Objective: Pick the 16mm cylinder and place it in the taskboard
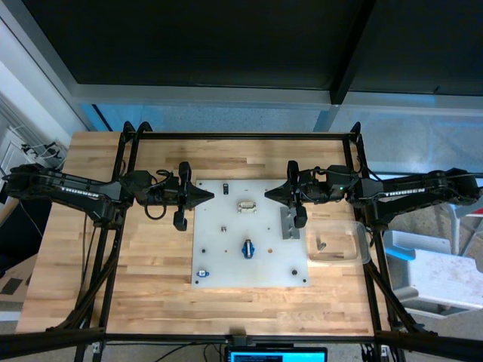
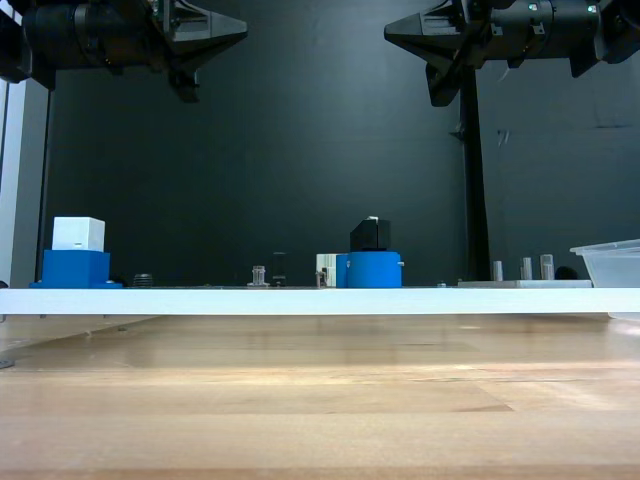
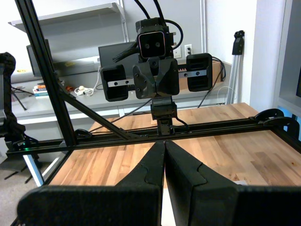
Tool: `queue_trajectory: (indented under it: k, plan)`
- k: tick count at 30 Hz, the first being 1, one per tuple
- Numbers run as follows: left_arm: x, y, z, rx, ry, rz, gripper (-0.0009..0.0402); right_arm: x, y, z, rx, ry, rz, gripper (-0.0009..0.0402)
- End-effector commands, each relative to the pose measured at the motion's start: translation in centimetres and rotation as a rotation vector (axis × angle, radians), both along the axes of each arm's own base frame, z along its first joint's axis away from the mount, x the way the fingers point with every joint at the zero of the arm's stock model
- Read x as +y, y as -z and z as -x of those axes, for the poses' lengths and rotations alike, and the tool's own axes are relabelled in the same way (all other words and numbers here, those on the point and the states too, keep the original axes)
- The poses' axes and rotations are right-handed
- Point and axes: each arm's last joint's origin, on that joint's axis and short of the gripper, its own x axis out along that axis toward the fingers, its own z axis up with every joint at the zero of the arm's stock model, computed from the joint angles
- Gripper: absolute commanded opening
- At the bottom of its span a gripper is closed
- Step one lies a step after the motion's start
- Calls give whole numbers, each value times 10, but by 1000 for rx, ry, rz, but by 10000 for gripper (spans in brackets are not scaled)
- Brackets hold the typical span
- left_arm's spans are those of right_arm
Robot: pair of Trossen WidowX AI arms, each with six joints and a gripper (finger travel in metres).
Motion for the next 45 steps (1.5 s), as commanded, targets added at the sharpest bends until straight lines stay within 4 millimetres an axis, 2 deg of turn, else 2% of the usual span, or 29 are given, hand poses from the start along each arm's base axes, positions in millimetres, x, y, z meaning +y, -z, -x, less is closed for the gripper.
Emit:
queue_trajectory:
  k: [1,18,31,45]
  plan:
    - [0,0,0,0,0,0,0,0,-4,0,-45,13,50,0]
    - [0,0,0,0,0,0,0,0,-4,2,-24,10,20,0]
    - [0,0,0,0,0,0,0,3,-15,4,365,-9,18,0]
    - [0,0,0,0,0,0,0,23,-33,25,691,1,70,0]
